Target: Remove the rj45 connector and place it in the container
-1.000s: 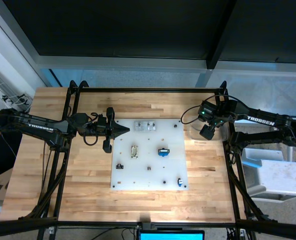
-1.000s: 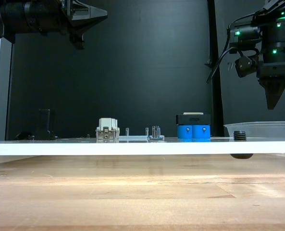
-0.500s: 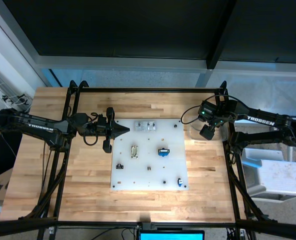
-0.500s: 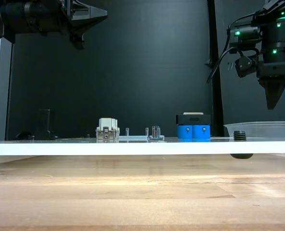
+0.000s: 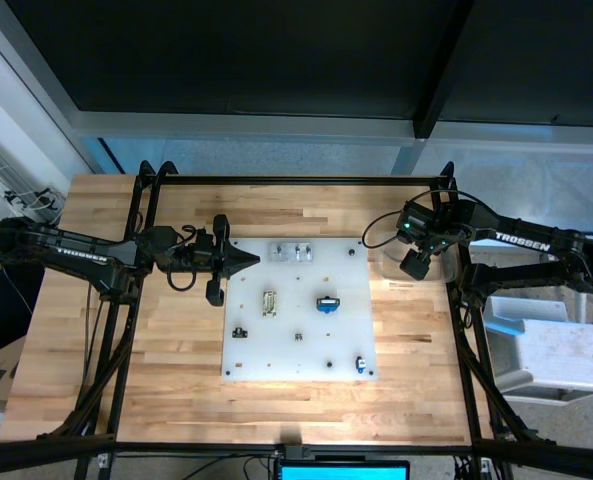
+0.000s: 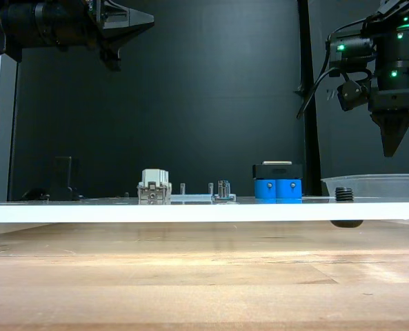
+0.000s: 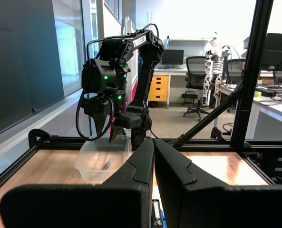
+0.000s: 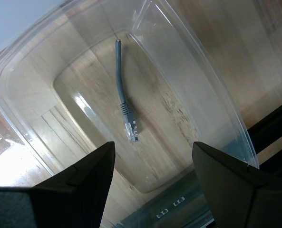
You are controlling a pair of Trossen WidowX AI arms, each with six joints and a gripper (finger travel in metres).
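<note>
The right gripper (image 6: 394, 145) is held pointing straight down at the right edge of the low view, above the container (image 6: 376, 185) and clear of its rim. Its fingers (image 8: 83, 175) are seen spread wide apart in the right wrist view, with nothing gripped between them. Beneath them the RJ45 connector (image 8: 131, 130) is seen lying flat on the floor of the clear tub, with a short grey cable stub (image 8: 121, 80) attached to it. In the high view the container is found right of centre, just beside the upper right corner of the white board (image 5: 276, 350). On the board a blue block with a black top (image 6: 278, 181) and a grey connector housing (image 6: 154, 186) are mounted, well apart from each other. The left gripper (image 5: 246, 259) is held level at the board's upper left corner, high above the surface, its fingers pressed together on nothing. Everything is carried by a wooden table (image 5: 156, 340).
</note>
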